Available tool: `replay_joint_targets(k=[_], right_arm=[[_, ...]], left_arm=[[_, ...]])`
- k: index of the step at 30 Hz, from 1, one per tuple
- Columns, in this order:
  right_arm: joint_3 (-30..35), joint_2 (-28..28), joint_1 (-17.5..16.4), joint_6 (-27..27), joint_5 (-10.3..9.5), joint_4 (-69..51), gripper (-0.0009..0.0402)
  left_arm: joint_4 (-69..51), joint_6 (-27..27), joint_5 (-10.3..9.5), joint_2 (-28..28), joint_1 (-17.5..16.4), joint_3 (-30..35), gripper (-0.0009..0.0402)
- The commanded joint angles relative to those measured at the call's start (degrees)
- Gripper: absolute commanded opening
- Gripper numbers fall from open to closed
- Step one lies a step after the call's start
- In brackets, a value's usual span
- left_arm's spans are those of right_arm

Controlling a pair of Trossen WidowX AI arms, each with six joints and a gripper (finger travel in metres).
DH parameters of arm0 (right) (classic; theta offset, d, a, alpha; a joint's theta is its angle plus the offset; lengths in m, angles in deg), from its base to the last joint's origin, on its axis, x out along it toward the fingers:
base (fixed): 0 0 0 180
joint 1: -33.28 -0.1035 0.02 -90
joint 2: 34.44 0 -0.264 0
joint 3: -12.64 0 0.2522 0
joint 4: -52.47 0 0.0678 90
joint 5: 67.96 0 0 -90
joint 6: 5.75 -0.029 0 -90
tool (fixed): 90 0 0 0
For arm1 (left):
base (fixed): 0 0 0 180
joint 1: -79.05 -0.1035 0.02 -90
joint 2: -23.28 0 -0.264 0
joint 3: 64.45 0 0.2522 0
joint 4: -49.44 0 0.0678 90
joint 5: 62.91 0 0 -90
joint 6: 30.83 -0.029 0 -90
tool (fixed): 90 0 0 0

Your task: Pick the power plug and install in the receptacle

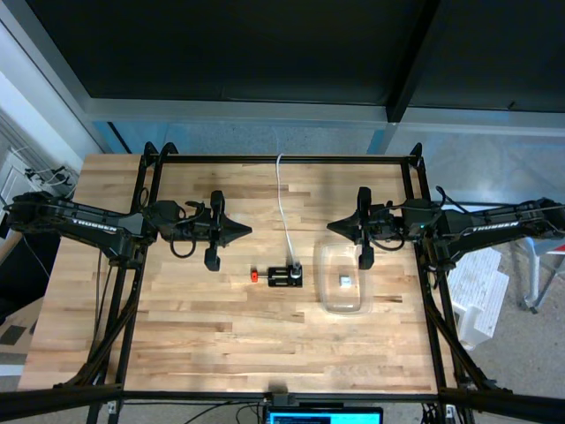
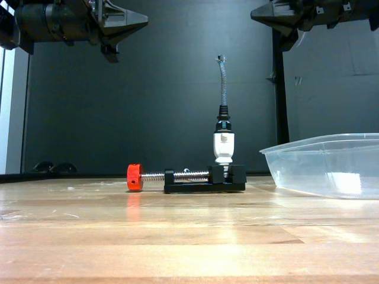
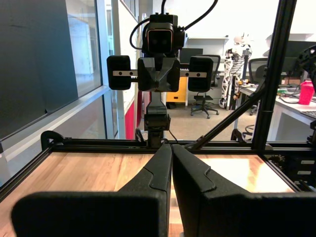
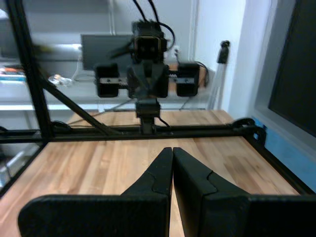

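The left hand (image 1: 247, 231) is clenched on nothing: in its wrist view the two black fingers (image 3: 148, 182) meet at their tips. It hangs high over the left part of the table (image 1: 177, 336), pointing inward, well apart from everything on the wood. The right hand (image 1: 332, 228) is also clenched and empty, its fingers (image 4: 197, 190) pressed together. It hangs at a like height, pointing back at the left one, its tip above the far edge of a clear plastic tray (image 1: 321, 291).

Between the two hands and nearer the camera, a black vise (image 1: 282, 277) lies on the table with its red knob (image 1: 254, 276) toward the left. The receptacle (image 2: 224, 146), a white socket, stands upright, clamped at the vise's right end. Its cable (image 1: 282, 199) runs away across the table to the far edge.

Just right of the vise sits the tray, on the table. A tiny pale piece (image 1: 347, 281) lies inside it. The power plug itself is too small to make out.
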Motion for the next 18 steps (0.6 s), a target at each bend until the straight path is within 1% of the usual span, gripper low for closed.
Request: replay_joint_targets(k=[1, 5, 11, 14, 18], right_arm=[[-0.7, 0.4, 2.0, -0.1, -3.41, 1.6, 0.0], [-1.2, 1.0, 3.8, 0.2, -4.33, 1.9, 0.0], [-2.6, 1.1, 3.9, 0.5, -4.24, 4.4, 0.0], [-2.9, 1.0, 3.9, 0.1, -4.79, 4.3, 0.0], [-2.9, 1.0, 3.8, -0.1, -4.9, 4.3, 0.0]], left_arm=[[0.0, 0.0, 0.02, 0.0, 0.0, 0.0, 0.0], [0.0, 0.0, 0.02, 0.0, 0.0, 0.0, 0.0], [0.0, 0.0, 0.02, 0.0, 0.0, 0.0, 0.0], [0.0, 0.0, 0.02, 0.0, 0.0, 0.0, 0.0], [0.0, 0.0, 0.02, 0.0, 0.0, 0.0, 0.0]])
